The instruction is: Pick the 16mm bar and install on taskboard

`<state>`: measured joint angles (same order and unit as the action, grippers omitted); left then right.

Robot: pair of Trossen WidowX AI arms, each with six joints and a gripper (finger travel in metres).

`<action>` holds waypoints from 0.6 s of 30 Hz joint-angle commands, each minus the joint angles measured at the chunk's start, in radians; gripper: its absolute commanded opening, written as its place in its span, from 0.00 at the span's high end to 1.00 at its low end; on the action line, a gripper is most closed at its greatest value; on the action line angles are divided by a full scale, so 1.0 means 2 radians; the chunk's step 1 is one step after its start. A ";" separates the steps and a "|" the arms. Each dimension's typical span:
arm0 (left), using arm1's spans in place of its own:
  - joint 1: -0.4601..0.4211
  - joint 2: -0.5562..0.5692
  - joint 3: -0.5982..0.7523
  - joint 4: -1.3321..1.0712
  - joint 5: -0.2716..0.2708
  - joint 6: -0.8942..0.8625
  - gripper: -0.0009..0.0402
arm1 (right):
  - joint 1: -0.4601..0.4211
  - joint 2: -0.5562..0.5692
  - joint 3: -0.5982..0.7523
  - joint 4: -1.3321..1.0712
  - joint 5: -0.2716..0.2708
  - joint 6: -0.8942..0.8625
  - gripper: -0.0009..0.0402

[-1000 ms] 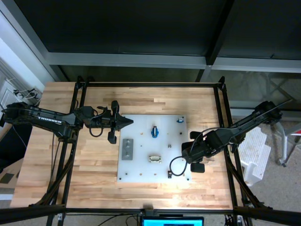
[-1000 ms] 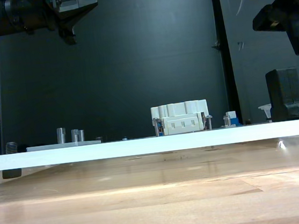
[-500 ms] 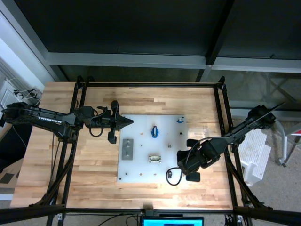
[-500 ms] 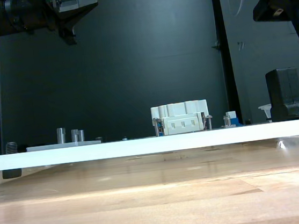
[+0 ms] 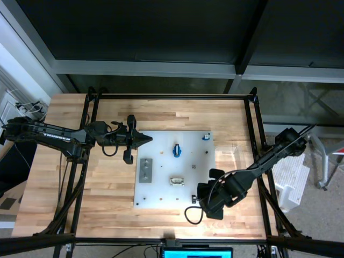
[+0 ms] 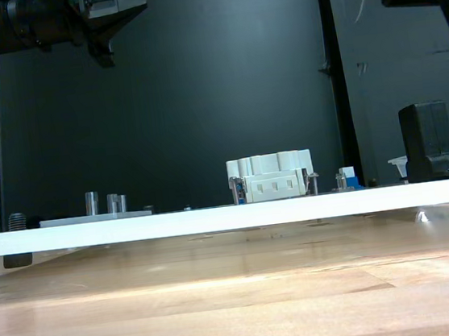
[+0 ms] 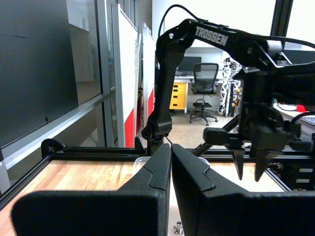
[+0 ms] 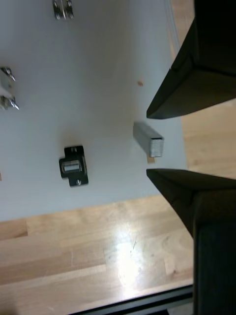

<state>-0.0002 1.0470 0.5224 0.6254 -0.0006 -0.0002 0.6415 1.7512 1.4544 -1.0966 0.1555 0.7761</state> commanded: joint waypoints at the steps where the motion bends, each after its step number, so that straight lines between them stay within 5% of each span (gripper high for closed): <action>1: 0.000 0.000 0.000 0.000 0.000 0.000 0.98 | 0.006 0.010 0.006 -0.001 -0.003 0.024 0.55; 18: 0.000 0.000 0.000 0.000 0.000 0.000 0.98 | 0.023 0.011 0.006 -0.008 -0.012 0.039 0.58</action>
<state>-0.0002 1.0470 0.5224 0.6254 -0.0010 -0.0006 0.6880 1.7741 1.4677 -1.1141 0.1333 0.8528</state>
